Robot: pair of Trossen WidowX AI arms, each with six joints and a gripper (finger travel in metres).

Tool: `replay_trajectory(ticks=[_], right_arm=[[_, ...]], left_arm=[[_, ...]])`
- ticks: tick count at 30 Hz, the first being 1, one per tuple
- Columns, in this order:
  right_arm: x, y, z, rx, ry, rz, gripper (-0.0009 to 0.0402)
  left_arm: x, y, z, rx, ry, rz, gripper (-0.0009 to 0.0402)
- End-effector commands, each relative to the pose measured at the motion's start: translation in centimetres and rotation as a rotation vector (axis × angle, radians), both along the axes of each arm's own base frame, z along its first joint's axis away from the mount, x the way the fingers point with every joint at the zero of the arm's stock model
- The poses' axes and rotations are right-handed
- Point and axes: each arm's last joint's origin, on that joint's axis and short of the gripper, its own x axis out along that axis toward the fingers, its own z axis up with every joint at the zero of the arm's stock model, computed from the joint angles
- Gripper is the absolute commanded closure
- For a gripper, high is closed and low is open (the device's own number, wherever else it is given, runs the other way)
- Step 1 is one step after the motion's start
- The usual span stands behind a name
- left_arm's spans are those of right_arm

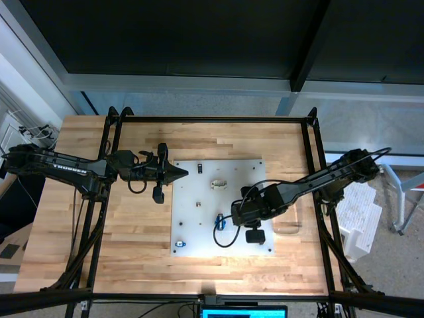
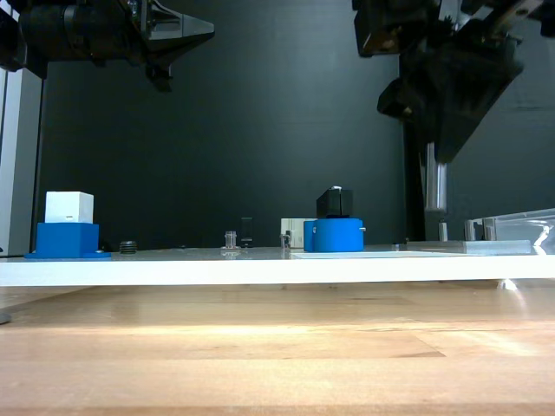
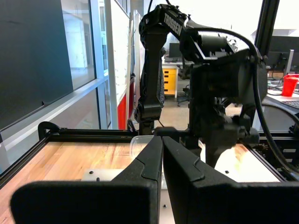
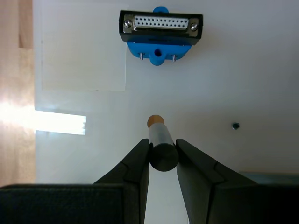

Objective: Remove the 16mm cylinder and place in the container

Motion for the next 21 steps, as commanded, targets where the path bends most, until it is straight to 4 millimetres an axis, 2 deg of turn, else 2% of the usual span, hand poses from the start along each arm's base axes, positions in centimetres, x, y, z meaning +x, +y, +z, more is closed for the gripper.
replay_trajectory(ticks=[1, 11, 21], right_arm=[[-0.5, -0.2, 1.2, 0.013, -0.036, -0.001, 0.0386], [-2.7, -1.0, 5.0, 0.057, -0.16, -0.001, 0.0386], [-3.6, -1.4, 5.6, 0.05, -0.144, -0.004, 0.0386]], left_arm=[[0.0, 0.0, 0.0, 0.0, -0.001, 0.0, 0.0393], [0.0, 0.0, 0.0, 0.0, -0.001, 0.0, 0.0393], [0.0, 0.0, 0.0, 0.0, -0.001, 0.0, 0.0393]])
